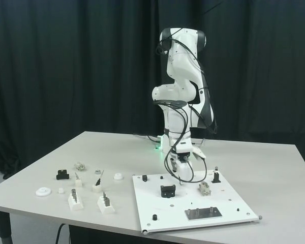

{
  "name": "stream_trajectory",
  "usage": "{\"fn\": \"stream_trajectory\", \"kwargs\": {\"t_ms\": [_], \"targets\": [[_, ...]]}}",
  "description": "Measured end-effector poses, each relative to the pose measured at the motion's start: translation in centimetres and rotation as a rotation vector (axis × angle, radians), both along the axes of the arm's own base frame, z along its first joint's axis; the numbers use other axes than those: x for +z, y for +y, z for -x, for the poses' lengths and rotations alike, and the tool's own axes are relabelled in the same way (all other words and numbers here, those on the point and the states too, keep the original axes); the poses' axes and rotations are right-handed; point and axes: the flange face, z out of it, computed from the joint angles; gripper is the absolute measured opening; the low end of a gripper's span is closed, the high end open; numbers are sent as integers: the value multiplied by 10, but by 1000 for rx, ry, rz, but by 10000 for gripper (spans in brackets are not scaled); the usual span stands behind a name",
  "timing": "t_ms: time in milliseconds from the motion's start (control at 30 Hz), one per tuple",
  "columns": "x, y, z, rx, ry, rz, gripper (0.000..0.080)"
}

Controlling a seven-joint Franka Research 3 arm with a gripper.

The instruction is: Insert BNC.

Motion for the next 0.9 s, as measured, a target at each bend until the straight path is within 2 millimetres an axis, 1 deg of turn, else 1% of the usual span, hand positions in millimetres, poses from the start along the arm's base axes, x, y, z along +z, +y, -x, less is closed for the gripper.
{"fn": "stream_trajectory", "kwargs": {"t_ms": [367,900], "targets": [[0,0,0,-139,5,3,121],[0,0,0,-490,17,12,121]]}}
